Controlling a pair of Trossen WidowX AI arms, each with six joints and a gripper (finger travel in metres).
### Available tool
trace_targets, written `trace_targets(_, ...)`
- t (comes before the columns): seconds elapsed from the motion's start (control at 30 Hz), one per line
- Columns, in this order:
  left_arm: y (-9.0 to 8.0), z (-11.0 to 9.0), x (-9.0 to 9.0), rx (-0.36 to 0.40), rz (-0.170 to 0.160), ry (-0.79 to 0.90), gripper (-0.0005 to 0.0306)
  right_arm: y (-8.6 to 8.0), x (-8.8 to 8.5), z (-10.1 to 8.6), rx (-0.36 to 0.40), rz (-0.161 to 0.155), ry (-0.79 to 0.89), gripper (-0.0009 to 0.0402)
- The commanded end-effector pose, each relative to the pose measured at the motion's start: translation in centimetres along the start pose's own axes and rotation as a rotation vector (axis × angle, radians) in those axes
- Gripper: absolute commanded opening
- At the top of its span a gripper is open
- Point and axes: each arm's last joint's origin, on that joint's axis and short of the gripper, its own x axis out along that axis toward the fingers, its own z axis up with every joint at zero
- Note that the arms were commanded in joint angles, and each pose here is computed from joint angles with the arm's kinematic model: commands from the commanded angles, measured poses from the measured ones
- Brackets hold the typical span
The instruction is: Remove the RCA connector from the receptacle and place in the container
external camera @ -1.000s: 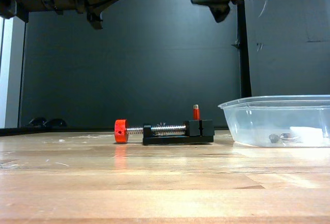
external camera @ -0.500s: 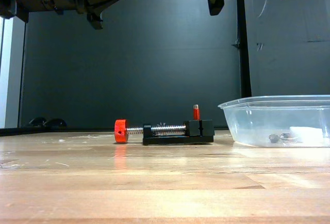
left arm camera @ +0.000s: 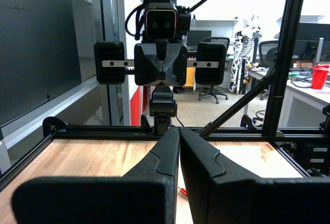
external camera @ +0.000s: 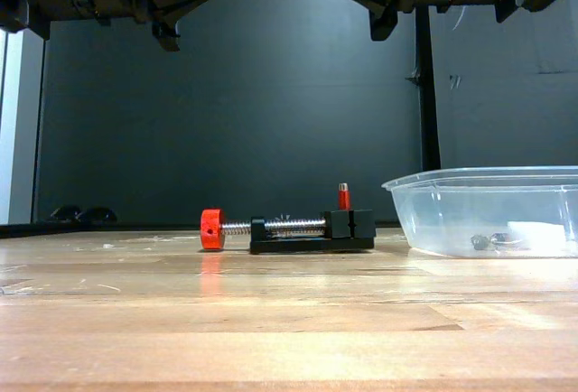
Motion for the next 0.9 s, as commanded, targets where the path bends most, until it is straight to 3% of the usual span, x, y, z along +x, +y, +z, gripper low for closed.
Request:
trace_targets(0.03,0.0,0.0,0.0,0.0,0.0,0.0,0.0,0.0,-0.1,-0.4,0.001,-0.003,0.009,0.0)
trace_targets(0.13,0.0,0.0,0.0,0.0,0.0,0.0,0.0,0.0,-0.1,-0.4,0.002,-0.005,0.01,0.0)
trace_targets(0.23,0.0,0.0,0.0,0.0,0.0,0.0,0.0,-0.1,-0.2,-0.3,0.011,-0.044,0.01,0.0)
trace_targets(0.6,0.0,0.0,0.0,0.0,0.0,0.0,0.0,0.0,-1.1,0.6,0.005,-0.042,-0.013,0.0)
trace_targets(0.9,0.0,0.0,0.0,0.0,0.0,0.0,0.0,0.0,-1.2,0.3,0.004,-0.04,0.026,0.0)
